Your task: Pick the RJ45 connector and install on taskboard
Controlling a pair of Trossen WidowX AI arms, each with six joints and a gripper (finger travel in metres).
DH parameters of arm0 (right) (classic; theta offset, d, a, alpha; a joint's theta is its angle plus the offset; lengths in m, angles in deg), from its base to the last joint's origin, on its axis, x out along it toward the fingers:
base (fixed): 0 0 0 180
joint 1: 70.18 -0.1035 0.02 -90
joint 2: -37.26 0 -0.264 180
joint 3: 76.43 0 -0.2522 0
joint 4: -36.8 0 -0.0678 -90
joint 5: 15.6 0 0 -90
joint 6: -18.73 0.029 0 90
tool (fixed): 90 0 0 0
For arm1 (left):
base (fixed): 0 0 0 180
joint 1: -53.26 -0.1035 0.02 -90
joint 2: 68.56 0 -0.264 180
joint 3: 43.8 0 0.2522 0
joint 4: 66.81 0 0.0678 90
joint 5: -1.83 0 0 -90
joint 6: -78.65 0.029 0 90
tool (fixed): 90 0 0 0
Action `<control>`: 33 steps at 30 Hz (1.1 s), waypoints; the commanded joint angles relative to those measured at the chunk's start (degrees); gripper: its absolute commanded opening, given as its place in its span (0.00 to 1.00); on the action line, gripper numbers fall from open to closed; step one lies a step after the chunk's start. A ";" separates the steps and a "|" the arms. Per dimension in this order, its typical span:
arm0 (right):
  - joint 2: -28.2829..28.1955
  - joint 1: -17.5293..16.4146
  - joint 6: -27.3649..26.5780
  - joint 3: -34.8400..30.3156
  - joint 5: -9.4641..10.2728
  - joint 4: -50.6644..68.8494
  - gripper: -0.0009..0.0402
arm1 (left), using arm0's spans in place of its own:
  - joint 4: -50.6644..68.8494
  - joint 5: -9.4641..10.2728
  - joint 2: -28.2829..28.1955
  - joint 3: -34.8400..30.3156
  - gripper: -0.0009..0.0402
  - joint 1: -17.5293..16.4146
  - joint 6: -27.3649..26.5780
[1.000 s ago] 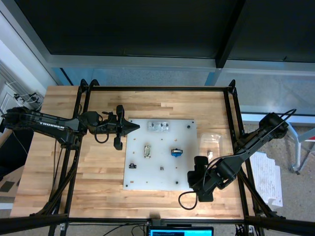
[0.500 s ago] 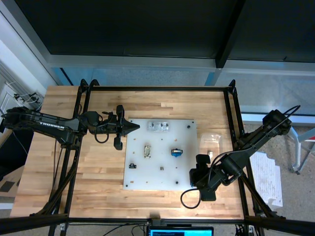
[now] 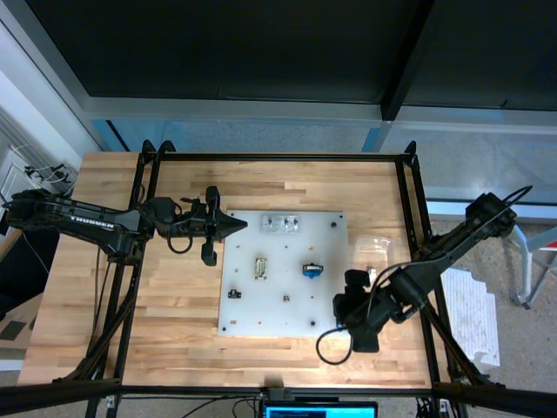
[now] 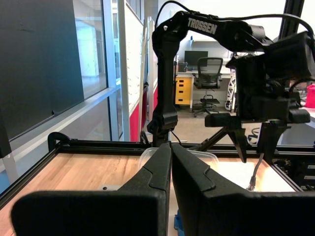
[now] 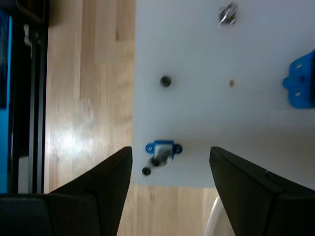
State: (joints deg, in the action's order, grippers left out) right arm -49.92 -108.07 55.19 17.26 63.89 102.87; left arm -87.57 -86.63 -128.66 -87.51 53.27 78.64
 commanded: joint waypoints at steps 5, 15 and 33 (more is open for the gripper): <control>2.62 5.62 -3.89 -0.02 -2.03 -5.95 0.56 | 0.00 0.00 -0.02 0.00 0.02 0.00 0.00; 4.96 16.24 -17.07 0.00 -3.74 -12.04 0.56 | 0.00 0.00 -0.02 0.00 0.02 0.00 0.00; 11.82 32.79 -34.99 5.20 0.66 -34.53 0.54 | 0.00 0.00 -0.02 0.00 0.02 0.00 0.02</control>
State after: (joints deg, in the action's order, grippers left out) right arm -38.58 -76.03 20.97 21.89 64.31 69.95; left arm -87.55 -86.60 -128.66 -87.51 53.27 78.64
